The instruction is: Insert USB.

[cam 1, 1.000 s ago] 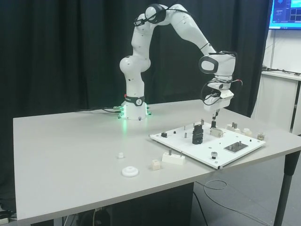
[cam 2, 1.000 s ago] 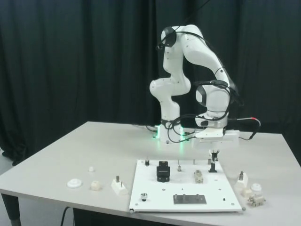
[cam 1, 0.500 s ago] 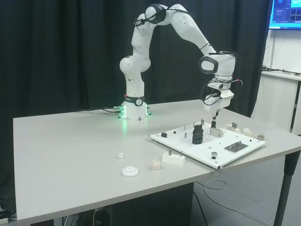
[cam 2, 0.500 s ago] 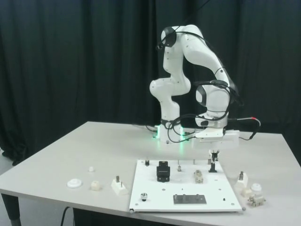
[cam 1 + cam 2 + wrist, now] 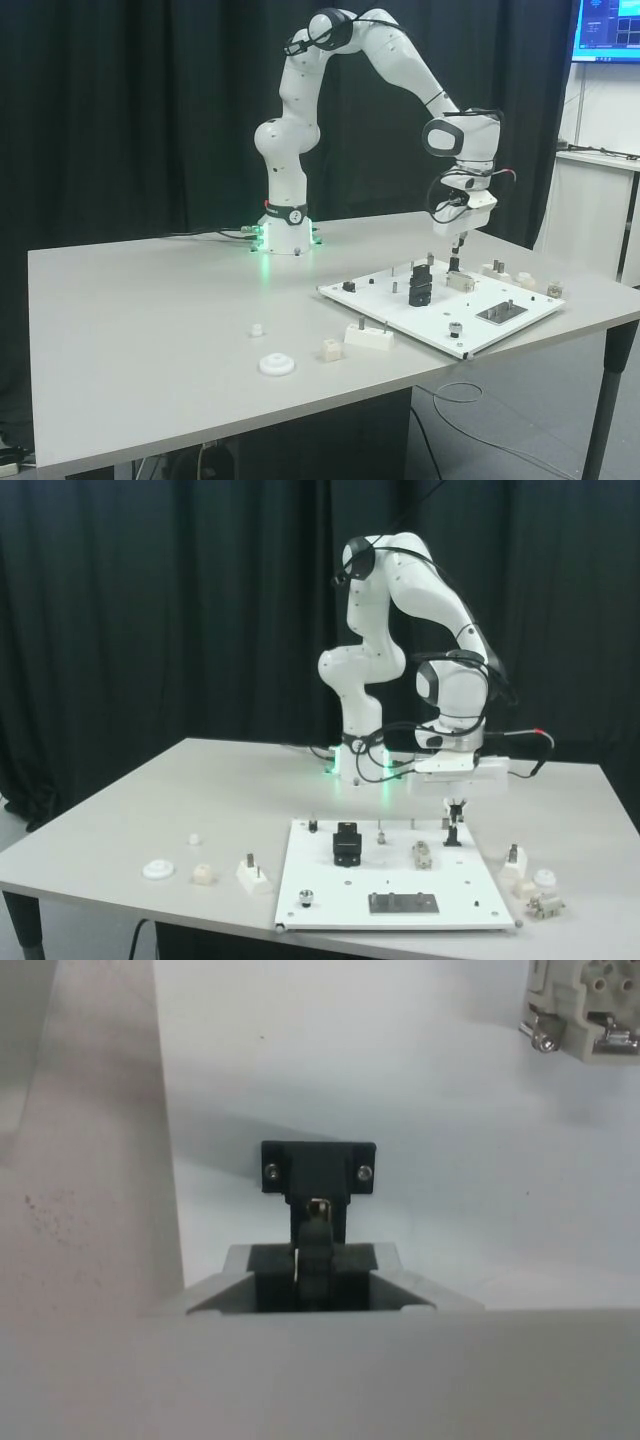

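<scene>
Over the far right part of the white board (image 5: pixel 395 900), the tool (image 5: pixel 455 806) hangs just above a small black socket block (image 5: pixel 453 836). In the wrist view the tool (image 5: pixel 312 1260) is closed narrow on a small black USB plug (image 5: pixel 316 1245), its metal tip pointing down at the black socket block (image 5: pixel 318 1168), which is fixed by two screws. The plug tip looks roughly centred over the block's upright slot, but whether it is touching or a little above cannot be told.

Step in hand, as I judge it: final alignment just before pushing in; the plug is not seated. The next move calls for a straight descent along the slot, with the plug held square and no sideways drift, then a firm push. If the tip catches the slot edge, a small lateral correction would be needed first.

Other items: a grey connector (image 5: pixel 585 1015) lies near on the board, and a black block (image 5: pixel 346 843), a grey plate (image 5: pixel 403 903) and pegs also stand on it. On the grey tabletop (image 5: pixel 150 300), well apart from the board, lie a white gear (image 5: pixel 276 365), a small white cap (image 5: pixel 257 328), a white cube (image 5: pixel 330 349) and a white holder (image 5: pixel 369 336). Green lights glow at the arm's base (image 5: pixel 284 236).
</scene>
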